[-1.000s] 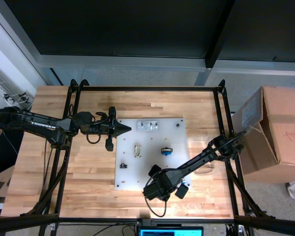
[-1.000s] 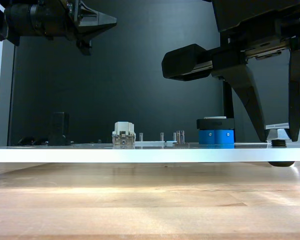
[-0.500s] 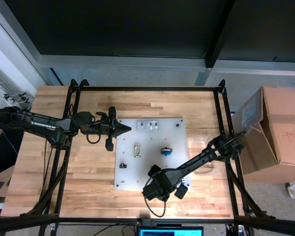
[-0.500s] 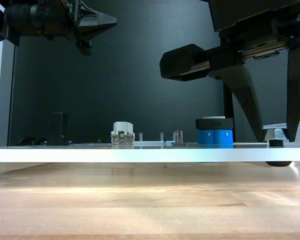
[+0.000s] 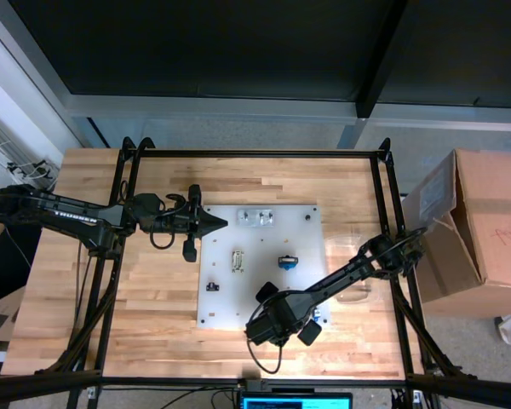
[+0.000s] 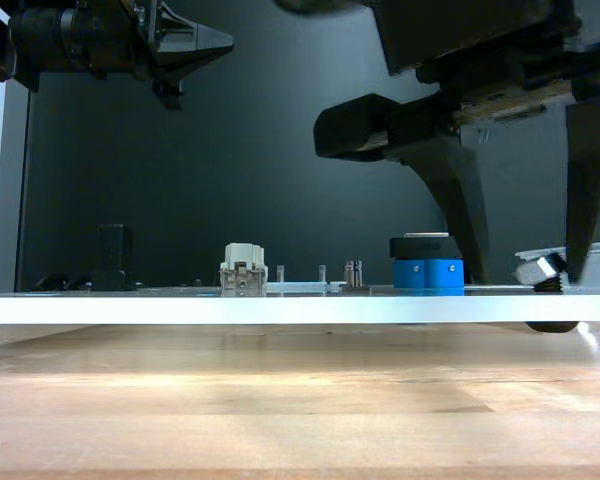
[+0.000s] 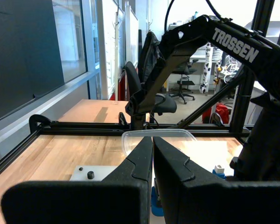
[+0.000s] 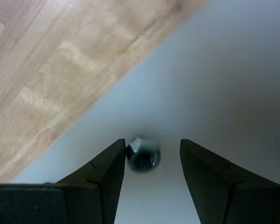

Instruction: Pick the M12 nut and place it on its threads and fasten

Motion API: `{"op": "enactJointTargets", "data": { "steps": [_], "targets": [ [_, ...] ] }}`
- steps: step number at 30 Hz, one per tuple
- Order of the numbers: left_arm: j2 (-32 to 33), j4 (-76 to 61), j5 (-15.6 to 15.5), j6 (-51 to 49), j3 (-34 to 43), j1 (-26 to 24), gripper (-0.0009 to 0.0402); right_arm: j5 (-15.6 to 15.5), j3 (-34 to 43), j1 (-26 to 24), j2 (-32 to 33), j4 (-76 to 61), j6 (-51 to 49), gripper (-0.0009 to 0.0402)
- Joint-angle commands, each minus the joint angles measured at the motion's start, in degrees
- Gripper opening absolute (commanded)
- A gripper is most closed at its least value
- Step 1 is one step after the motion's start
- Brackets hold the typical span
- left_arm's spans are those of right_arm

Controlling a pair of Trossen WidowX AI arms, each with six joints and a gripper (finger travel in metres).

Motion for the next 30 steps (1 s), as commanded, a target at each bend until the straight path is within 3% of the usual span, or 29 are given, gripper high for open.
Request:
{"op": "enactJointTargets", "data": {
  "steps": [1, 4, 12, 23, 30],
  "targets": [
    [0.0, 0.0, 0.02, 0.0, 0.0, 0.0, 0.0, -2.58, 0.02, 0.07, -2.34, -1.11, 4.13, 0.0166],
    [0.0, 0.0, 0.0, 0.0, 0.0, 0.02, 0.0, -5.11, -0.46, 0.09, -4.22, -0.85, 7.15, 0.0164],
    [0.0, 0.0, 0.02, 0.0, 0.0, 0.0, 0.0, -3.5, -0.63, 0.09, -5.33, -0.7, 13.07, 0.0165],
    [0.0, 0.0, 0.02, 0.0, 0.0, 0.0, 0.0, -3.5, -0.74, 0.02, -5.44, 0.09, 15.28, 0.0165],
    [0.0, 0.0, 0.0, 0.0, 0.0, 0.0, 0.0, -3.52, -5.68, -0.85, -10.82, 5.57, 20.04, 0.0165]
  ]
}}
